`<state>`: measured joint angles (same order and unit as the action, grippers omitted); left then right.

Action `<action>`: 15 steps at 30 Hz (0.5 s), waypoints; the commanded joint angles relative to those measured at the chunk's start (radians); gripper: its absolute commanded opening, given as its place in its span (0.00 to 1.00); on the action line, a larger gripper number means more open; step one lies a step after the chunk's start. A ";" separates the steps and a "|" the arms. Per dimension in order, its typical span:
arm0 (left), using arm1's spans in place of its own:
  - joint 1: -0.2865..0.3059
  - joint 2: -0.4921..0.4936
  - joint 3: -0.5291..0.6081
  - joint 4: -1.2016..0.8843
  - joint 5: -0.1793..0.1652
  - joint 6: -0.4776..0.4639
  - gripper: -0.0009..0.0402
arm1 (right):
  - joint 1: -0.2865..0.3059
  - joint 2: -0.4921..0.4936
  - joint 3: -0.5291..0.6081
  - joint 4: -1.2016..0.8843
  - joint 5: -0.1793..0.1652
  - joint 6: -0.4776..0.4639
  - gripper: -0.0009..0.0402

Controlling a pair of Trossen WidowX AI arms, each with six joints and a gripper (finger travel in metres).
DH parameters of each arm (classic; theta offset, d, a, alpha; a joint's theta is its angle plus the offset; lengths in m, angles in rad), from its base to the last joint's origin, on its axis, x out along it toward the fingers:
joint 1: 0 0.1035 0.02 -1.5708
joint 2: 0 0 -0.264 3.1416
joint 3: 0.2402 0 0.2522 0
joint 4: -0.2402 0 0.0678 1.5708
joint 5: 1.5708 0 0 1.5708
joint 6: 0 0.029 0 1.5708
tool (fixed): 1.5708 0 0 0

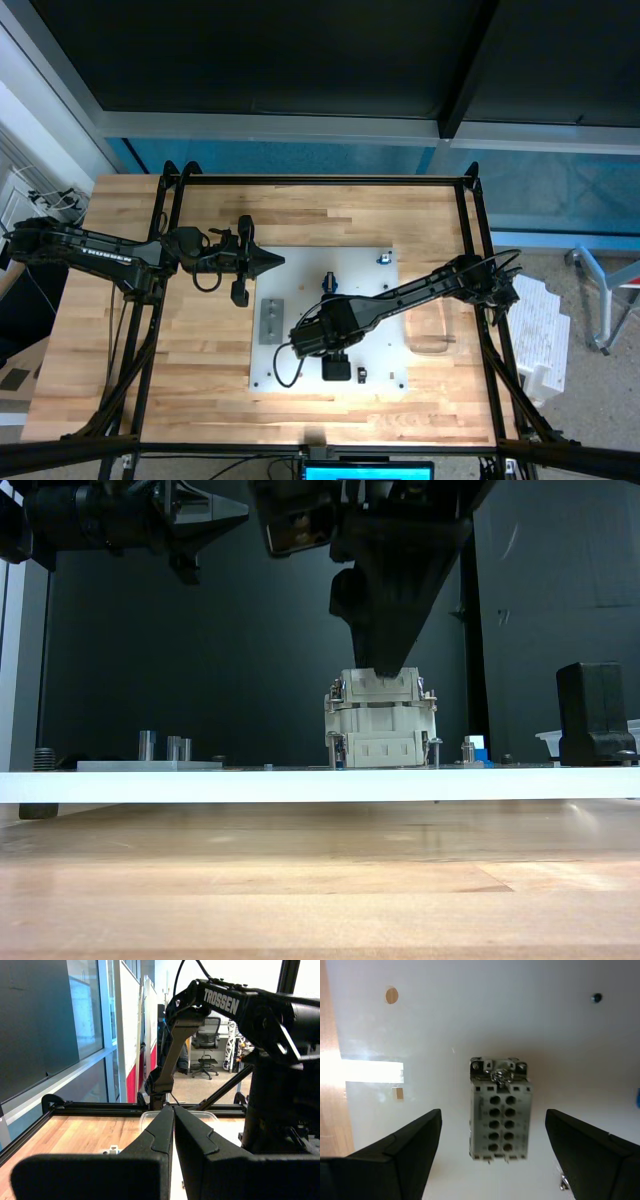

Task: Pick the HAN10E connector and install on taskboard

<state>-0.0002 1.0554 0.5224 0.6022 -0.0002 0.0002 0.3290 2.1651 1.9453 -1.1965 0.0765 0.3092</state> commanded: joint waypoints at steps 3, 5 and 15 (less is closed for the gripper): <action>0.000 0.000 0.000 0.000 0.000 0.000 0.02 | 0.000 -0.023 0.002 -0.032 0.003 -0.001 0.78; 0.000 0.000 0.000 0.000 0.000 0.000 0.02 | 0.000 -0.031 0.002 -0.036 0.007 -0.001 0.78; 0.000 0.000 0.000 0.000 0.000 0.000 0.02 | 0.000 -0.043 0.002 -0.046 0.010 -0.001 0.78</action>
